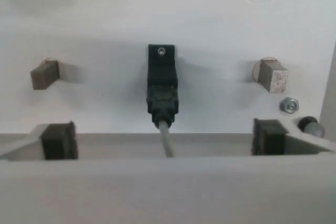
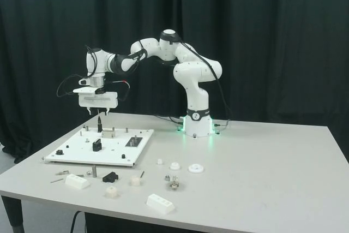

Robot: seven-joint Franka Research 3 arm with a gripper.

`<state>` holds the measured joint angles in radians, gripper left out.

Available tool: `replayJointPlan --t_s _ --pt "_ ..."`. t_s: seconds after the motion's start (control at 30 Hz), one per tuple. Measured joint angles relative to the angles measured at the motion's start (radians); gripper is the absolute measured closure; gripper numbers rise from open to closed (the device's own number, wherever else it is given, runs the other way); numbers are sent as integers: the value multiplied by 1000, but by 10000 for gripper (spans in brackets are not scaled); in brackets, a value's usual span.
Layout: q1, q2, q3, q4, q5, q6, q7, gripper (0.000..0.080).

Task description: Remove USB.

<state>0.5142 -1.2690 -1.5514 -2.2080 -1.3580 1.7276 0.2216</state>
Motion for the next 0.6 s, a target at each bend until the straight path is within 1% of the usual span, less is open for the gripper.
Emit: replayJointPlan --t_s 0.07,0.1,0.13,0.17,0.43,0.47,0.6 --pt "-2 0 -1 0 8 5 0 3" --pt "-3 0 -1 0 12 8 0 108" --pt "-4 0 -1 0 16 10 0 108" --pt "-6 0 -1 0 18 12 0 264" --pt "-8 0 1 0 23 17 0 264" --pt "-8 0 1 0 23 17 -1 576" --pt "-9 1 3 0 23 17 -8 576"
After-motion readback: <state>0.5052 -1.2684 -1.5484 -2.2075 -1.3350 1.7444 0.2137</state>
